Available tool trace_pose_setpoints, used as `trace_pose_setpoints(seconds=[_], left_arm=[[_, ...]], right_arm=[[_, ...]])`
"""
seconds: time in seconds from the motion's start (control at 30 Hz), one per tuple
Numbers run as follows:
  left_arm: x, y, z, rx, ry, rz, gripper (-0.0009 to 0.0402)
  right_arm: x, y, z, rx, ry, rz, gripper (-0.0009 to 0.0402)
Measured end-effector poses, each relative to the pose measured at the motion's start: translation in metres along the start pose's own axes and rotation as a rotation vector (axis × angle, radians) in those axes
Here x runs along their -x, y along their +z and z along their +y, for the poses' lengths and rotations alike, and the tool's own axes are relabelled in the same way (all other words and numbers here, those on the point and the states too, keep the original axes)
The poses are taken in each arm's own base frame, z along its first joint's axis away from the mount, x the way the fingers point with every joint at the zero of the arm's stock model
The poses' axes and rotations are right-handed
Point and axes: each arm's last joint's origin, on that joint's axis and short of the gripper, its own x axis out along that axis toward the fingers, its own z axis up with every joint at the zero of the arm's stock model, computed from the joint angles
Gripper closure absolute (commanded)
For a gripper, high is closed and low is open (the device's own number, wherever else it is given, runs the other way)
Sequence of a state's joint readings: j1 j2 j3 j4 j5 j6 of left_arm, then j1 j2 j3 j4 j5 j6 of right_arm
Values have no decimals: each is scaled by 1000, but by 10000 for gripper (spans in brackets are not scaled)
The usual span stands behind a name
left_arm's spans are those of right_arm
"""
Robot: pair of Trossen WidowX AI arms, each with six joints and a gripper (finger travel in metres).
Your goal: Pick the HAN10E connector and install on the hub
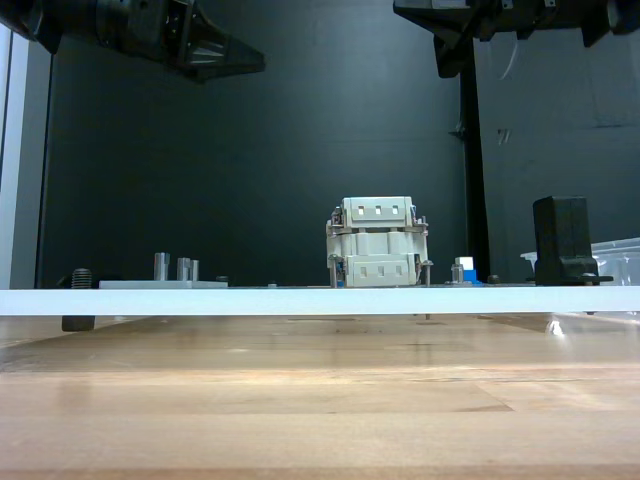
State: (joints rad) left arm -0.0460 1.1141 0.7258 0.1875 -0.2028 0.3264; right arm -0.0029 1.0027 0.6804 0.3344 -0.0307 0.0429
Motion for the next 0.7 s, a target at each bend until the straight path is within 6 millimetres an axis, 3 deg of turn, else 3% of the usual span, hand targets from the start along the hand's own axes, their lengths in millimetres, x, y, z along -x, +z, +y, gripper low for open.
trace_pose_setpoints(seconds=[0.53, 0.7], left_arm=[[0, 0, 0, -2, -1, -3, 227], [0, 1, -2, 68, -75, -29, 228]], right_arm=[[1, -4, 0, -37, 18, -18, 393], [1, -5, 0, -37, 17, -6, 393]])
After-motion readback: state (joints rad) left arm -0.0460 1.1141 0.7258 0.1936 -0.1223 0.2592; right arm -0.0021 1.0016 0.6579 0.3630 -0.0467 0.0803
